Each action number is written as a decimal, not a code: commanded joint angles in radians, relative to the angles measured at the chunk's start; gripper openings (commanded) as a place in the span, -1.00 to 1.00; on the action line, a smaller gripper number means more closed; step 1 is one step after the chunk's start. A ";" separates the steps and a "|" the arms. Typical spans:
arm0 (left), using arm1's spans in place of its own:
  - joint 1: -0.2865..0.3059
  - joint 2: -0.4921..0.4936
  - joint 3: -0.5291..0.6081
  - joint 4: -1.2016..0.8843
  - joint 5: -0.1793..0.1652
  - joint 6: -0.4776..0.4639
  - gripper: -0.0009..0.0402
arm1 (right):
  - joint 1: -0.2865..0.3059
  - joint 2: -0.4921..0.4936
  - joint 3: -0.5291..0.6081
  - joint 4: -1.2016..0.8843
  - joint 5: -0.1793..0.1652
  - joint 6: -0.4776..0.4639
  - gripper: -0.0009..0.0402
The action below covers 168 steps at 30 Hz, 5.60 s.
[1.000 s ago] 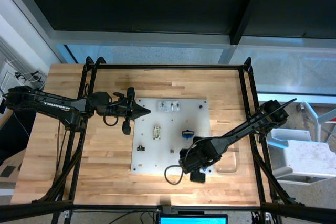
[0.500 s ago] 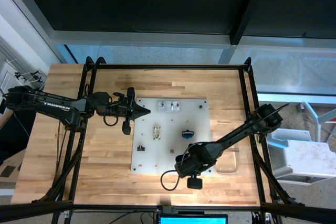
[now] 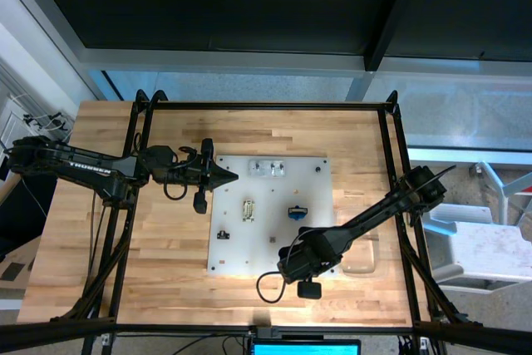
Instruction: Unfasten the M12 fastener and place in the container
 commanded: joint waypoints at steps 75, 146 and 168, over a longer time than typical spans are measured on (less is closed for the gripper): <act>0.000 0.000 0.000 0.000 0.000 0.000 -0.96 | 0.000 0.006 0.048 -0.129 0.185 0.069 -0.96; 0.000 0.000 0.000 0.000 0.000 0.000 -0.96 | -0.014 0.009 0.064 -0.185 0.262 0.092 -0.96; 0.000 0.000 0.000 0.001 0.000 0.000 -0.96 | -0.003 -0.023 0.180 -0.232 0.079 0.694 -0.79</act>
